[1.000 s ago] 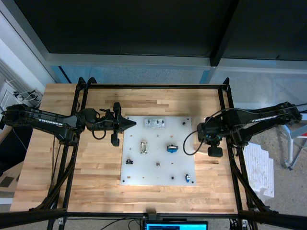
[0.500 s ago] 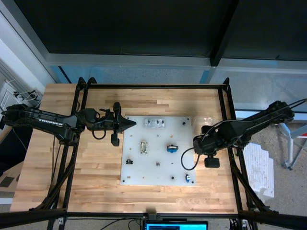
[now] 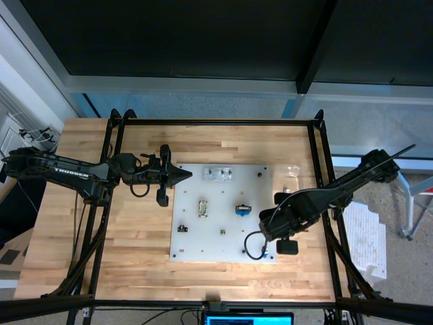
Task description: Pick the RJ45 connector and install on taskboard
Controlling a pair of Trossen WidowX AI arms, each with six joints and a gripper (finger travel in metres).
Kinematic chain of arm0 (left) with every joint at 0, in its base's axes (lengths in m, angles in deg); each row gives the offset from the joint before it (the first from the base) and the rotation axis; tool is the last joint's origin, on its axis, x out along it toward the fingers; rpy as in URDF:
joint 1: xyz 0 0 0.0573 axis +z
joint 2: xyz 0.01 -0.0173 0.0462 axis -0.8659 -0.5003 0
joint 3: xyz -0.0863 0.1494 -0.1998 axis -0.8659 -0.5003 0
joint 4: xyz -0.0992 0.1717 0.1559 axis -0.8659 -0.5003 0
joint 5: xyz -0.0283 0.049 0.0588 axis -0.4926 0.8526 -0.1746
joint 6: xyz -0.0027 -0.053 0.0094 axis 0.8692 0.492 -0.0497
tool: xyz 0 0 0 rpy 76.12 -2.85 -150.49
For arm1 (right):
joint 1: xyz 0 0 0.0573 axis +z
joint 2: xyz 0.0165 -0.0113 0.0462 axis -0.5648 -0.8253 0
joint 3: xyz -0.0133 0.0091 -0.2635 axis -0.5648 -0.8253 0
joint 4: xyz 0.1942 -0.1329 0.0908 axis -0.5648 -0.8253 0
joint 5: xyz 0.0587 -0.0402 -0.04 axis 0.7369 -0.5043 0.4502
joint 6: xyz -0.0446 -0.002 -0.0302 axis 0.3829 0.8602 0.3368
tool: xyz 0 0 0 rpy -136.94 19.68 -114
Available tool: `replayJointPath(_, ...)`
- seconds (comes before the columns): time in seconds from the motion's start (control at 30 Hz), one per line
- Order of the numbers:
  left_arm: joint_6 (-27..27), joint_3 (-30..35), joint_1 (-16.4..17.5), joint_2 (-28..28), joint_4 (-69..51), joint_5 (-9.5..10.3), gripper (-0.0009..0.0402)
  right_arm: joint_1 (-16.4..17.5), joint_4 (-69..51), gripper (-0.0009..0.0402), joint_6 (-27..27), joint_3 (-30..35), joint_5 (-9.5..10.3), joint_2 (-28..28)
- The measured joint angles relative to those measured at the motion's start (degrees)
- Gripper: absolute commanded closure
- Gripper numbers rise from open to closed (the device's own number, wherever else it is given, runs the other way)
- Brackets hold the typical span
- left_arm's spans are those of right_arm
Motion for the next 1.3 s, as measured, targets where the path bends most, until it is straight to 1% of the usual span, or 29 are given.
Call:
replayJointPath(0.23,0.0,0.0,0.0,0.0,0.0,0.0,0.0393,2.1,1.6,0.0393,-2.8,3.2,0.07,-4.1)
replayJointPath(0.4,0.0,0.0,0.0,0.0,0.0,0.0,0.0393,3.3,2.0,0.0393,-3.0,5.6,0.13,-6.6)
replayJointPath(0.5,0.0,0.0,0.0,0.0,0.0,0.0,0.0393,3.6,2.3,0.0393,-3.7,6.4,1.14,-7.9)
replayJointPath(0.6,0.0,0.0,0.0,0.0,0.0,0.0,0.0393,3.9,3.0,0.0393,-3.7,7.4,1.42,-9.1)
replayJointPath(0.83,0.0,0.0,0.0,0.0,0.0,0.02,0.0393,4.3,4.6,0.0393,-4.2,7.6,1.62,-10.0)
replayJointPath(0.97,0.0,0.0,0.0,0.0,0.0,0.02,0.0393,4.7,4.6,0.0393,-4.2,7.6,2.71,-11.3)
replayJointPath(1.3,0.0,0.0,0.0,0.0,0.0,0.0,0.0393,5.3,4.9,0.0393,-3.2,8.5,2.97,-13.2)
